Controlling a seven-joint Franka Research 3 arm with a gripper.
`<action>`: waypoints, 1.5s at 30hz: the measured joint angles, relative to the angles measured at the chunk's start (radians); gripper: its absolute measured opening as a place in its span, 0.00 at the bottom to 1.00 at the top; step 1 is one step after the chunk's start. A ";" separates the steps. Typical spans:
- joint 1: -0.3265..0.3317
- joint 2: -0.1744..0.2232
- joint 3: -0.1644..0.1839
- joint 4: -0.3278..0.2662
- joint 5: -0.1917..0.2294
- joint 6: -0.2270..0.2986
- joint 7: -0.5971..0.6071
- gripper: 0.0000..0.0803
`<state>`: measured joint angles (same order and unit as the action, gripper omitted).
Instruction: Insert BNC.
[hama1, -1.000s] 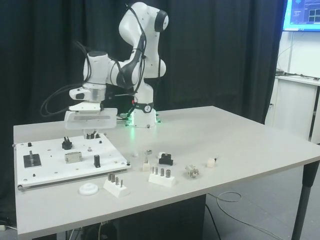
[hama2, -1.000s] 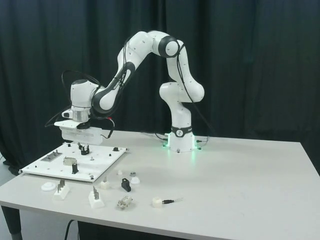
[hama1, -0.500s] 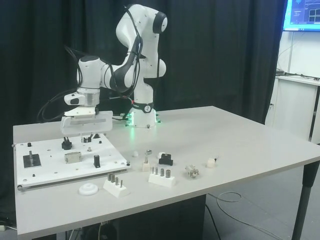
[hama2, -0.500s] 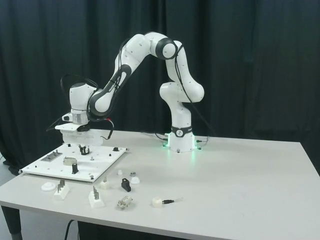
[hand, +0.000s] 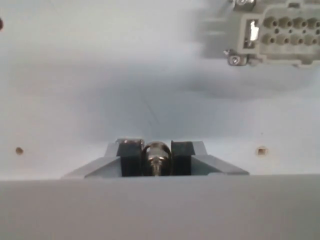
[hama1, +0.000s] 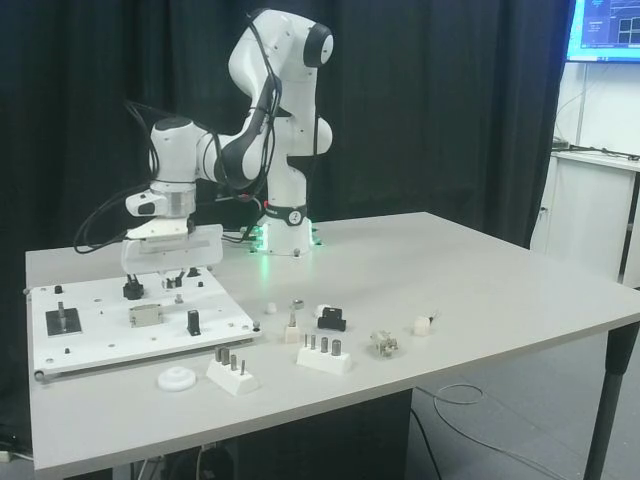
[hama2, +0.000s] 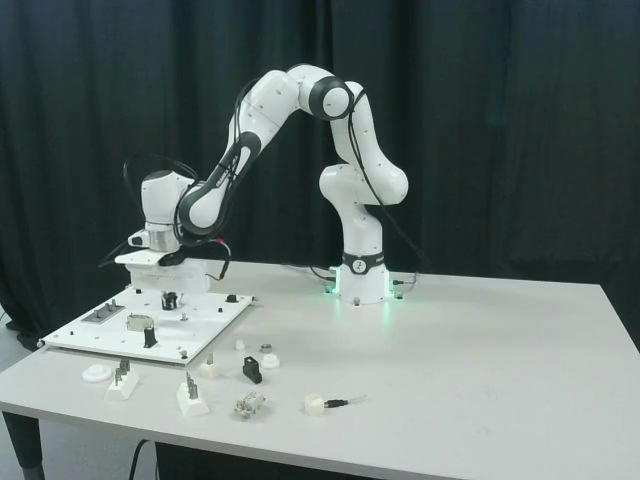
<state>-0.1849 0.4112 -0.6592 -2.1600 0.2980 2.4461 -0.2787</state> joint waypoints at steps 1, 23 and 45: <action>0.000 0.000 0.000 -0.003 0.003 0.002 -0.005 0.15; -0.002 -0.022 -0.001 -0.095 0.033 0.096 -0.079 0.15; 0.000 -0.067 0.003 -0.167 0.050 0.167 -0.105 0.15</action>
<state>-0.1853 0.3438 -0.6560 -2.3266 0.3484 2.6132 -0.3836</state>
